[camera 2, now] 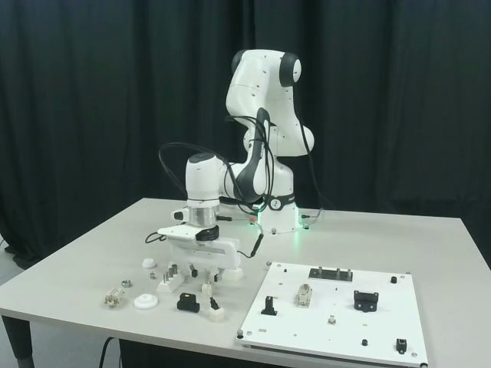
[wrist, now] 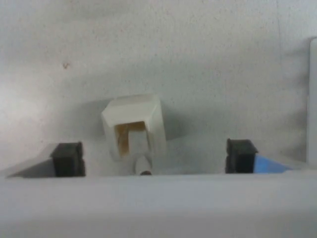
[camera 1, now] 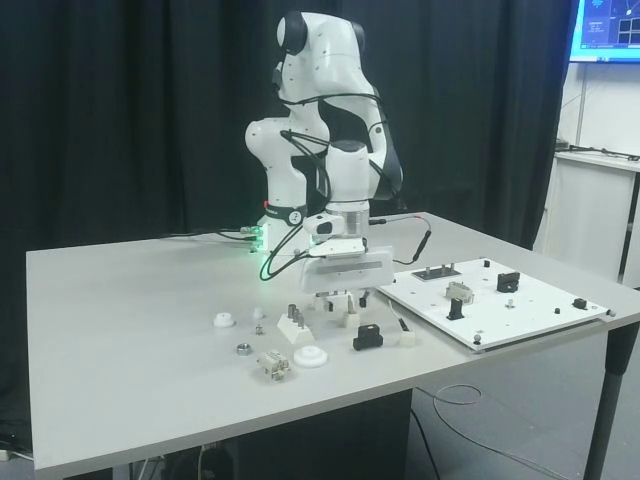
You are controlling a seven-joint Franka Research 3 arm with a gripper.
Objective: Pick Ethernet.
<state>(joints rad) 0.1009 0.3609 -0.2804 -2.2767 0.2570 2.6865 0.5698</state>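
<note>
In the wrist view the Ethernet connector (wrist: 133,126), a small white block with a hollow open face, lies on the grey table. It sits between my two black fingertips (wrist: 68,158), closer to one of them and touching neither. My gripper (wrist: 153,158) is open and low over the table, and a short white stub (wrist: 144,166) shows just under the connector. In the room views the gripper (camera 1: 337,298) (camera 2: 201,270) hangs straight down among the loose parts, close to the table, and hides the connector.
A white assembly board (camera 1: 520,305) (camera 2: 330,322) with black and metal fittings lies beside the gripper. Around the gripper lie a black bracket (camera 1: 368,337), a white disc (camera 1: 311,357), a metal connector (camera 1: 272,366), a nut (camera 1: 242,348) and a white ring (camera 1: 224,320).
</note>
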